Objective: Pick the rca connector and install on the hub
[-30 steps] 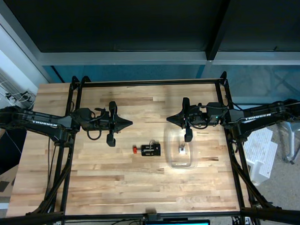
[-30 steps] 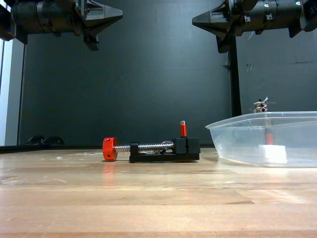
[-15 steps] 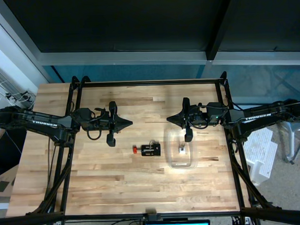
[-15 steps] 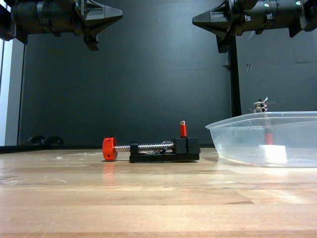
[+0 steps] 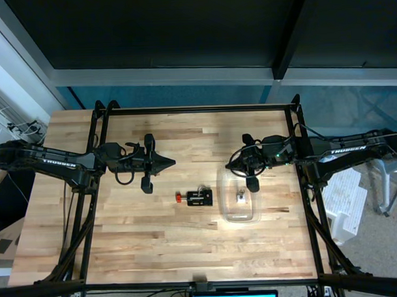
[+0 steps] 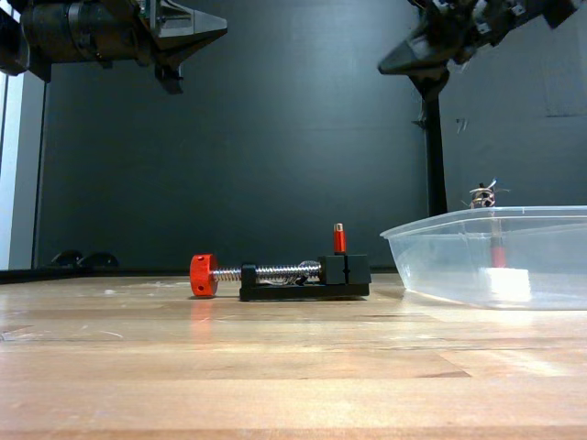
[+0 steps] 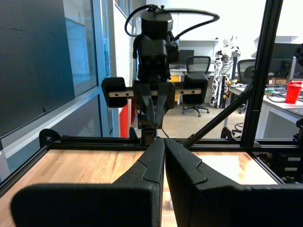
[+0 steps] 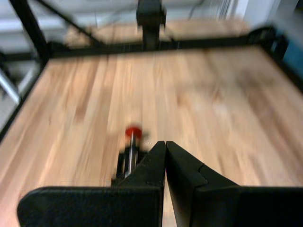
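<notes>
Right gripper [image 8: 165, 144] has tipped downward above the tray's [image 5: 228, 216] far end, fingers pressed together, holding nothing.
Left gripper [image 7: 164, 140] hangs high at the left (also closed, empty). The black hub [image 5: 199, 198], red knob at its left end, lies mid-table just left of the clear tray, where the rca connector [image 5: 241, 198] stands upright.

You had the hub [image 5: 199, 198] at the table's [image 5: 123, 242] middle, the tray [image 5: 252, 215] just right holding the rca connector [image 5: 240, 198]; left gripper [image 5: 170, 163] behind-left, right gripper [image 5: 231, 165] above the tray's far edge.
</notes>
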